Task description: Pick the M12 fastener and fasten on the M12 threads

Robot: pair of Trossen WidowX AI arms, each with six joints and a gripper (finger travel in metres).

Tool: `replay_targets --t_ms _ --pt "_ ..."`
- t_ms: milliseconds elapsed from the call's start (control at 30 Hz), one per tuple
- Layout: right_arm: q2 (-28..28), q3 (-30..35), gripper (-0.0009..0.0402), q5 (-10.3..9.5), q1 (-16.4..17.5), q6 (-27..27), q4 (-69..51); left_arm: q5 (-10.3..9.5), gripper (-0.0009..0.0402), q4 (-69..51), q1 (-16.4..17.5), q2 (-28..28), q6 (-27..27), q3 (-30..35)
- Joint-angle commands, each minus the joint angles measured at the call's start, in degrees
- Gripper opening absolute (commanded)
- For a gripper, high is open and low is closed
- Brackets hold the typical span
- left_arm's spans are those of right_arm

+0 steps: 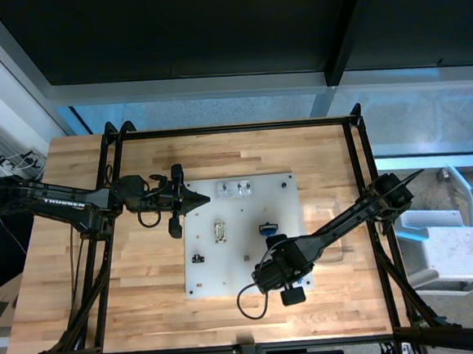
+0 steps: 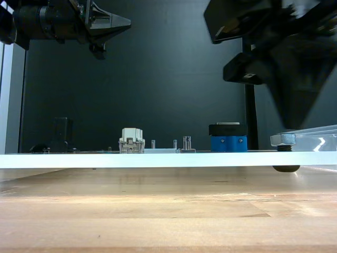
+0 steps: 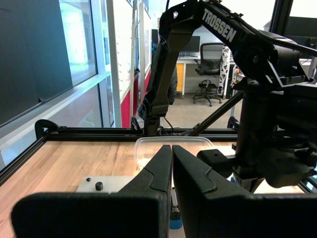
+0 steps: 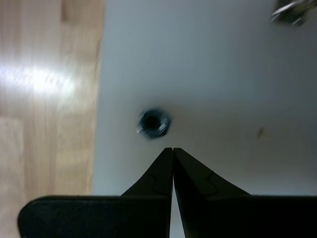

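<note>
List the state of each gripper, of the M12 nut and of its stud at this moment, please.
left gripper: shut, empty, held high over the left edge of the board.
right gripper: shut, empty, pointing down just above the nut.
M12 nut: on its stud, not gripped.
stud: ribs show under the nut, so the nut is not run fully down.

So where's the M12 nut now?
Low view: the nut sits atop its stud, board's near right edge, under the shut right gripper; left gripper hangs high at left.
</note>
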Motion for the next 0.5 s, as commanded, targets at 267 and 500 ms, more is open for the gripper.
replay_targets --t_ms 267,500 --pt "0.2 -0.7 0.0000 2.51 -0.7 -0.6 2.6 0.00 0.0000 0.0 0.0 0.0 0.0 0.0" --pt "0.2 -1.6 0.0000 2.32 -0.7 -0.6 3.2 0.00 0.0000 0.0 0.0 0.0 0.0 0.0"
